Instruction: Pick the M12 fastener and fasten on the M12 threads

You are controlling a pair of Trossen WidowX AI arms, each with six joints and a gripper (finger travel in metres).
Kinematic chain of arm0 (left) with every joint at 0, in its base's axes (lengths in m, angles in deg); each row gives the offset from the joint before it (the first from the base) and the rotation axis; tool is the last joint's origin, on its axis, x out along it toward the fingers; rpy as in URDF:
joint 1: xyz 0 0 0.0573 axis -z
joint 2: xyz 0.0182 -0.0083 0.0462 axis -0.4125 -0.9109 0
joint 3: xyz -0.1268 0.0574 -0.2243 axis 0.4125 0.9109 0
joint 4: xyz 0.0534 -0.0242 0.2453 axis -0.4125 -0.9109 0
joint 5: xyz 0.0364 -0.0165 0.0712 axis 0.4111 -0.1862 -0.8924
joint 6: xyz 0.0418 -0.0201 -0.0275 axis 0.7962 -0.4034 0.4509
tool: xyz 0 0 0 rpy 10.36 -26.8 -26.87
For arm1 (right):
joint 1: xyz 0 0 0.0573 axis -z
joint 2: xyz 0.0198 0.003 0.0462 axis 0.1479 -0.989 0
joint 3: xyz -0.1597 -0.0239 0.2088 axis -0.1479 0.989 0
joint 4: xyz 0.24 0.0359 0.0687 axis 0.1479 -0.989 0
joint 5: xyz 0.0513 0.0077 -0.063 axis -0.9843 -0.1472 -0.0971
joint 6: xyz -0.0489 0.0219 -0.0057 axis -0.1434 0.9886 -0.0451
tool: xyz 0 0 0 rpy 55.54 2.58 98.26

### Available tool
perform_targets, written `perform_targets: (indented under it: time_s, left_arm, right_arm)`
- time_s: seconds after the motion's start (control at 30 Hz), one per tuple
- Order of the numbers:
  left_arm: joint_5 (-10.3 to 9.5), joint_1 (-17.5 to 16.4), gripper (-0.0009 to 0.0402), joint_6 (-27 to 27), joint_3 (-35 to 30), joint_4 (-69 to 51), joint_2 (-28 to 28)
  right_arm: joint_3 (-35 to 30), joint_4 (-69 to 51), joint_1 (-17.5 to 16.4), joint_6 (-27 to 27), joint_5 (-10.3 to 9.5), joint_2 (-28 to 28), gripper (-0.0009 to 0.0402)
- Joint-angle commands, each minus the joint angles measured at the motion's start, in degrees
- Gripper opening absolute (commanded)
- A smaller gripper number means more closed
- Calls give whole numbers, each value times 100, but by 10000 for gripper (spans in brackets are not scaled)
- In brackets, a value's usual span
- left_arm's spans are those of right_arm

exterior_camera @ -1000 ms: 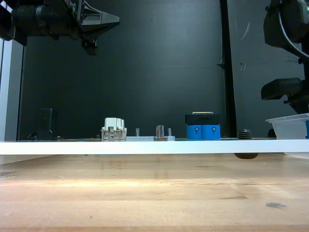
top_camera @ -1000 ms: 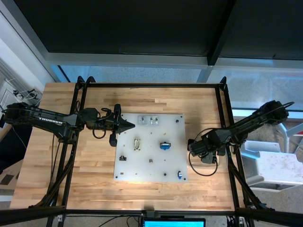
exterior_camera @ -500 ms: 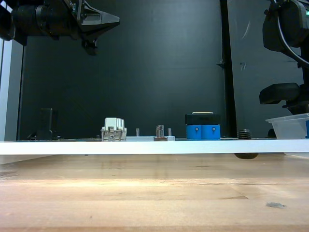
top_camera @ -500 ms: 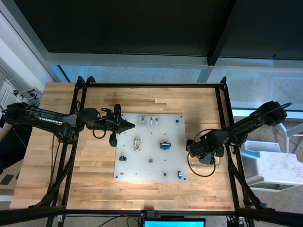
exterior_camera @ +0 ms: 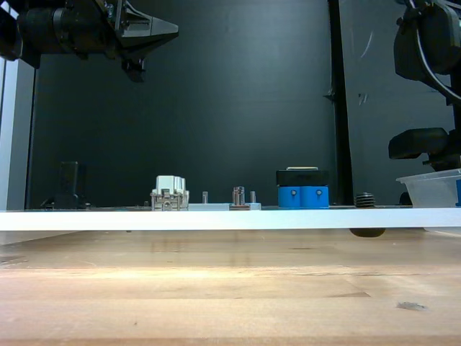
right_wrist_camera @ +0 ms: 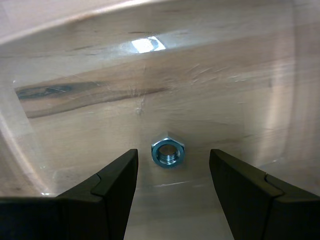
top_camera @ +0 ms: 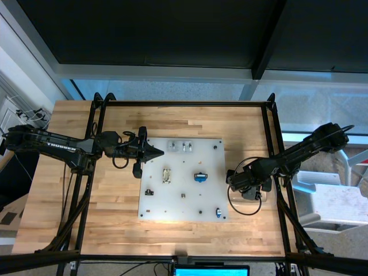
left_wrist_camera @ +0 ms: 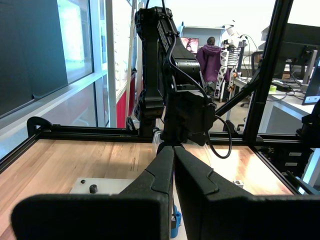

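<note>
The M12 nut [right_wrist_camera: 168, 153] lies flat on the clear tray's [exterior_camera: 432, 189] floor, between the right gripper's [right_wrist_camera: 172, 161] spread fingers (neither touches it). From above, that arm hides the nut. The left gripper [top_camera: 156, 152] hangs closed over the board's [top_camera: 172, 201] left edge.

The right gripper [exterior_camera: 426, 144] is seen lower in the low view than a second ago. Its dark body, held well above the rim of the clear tray [exterior_camera: 431, 189] then, is now brought closer to that rim in two small steps, though a gap is still left between them. The bulkier part of the right arm [exterior_camera: 428, 40] above it is lowered slightly as well. In the high view the gripper is shifted a little toward the white board [top_camera: 172, 204].
</note>
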Motion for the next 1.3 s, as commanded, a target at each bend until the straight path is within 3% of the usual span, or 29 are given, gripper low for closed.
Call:
perform_targets:
  time_s: [0.03,0.6,1.3]
  left_arm:
    - [2,0,0,0,0,0,0]
    - [2,-2,0,2,0,0,0]
    - [2,-2,0,2,0,0,0]
  right_arm:
    - [59,114,-2,2,-24,-2,199]
    - [269,400,-15,2,-26,-2,190]
    - [273,400,-13,0,-28,-2,65]
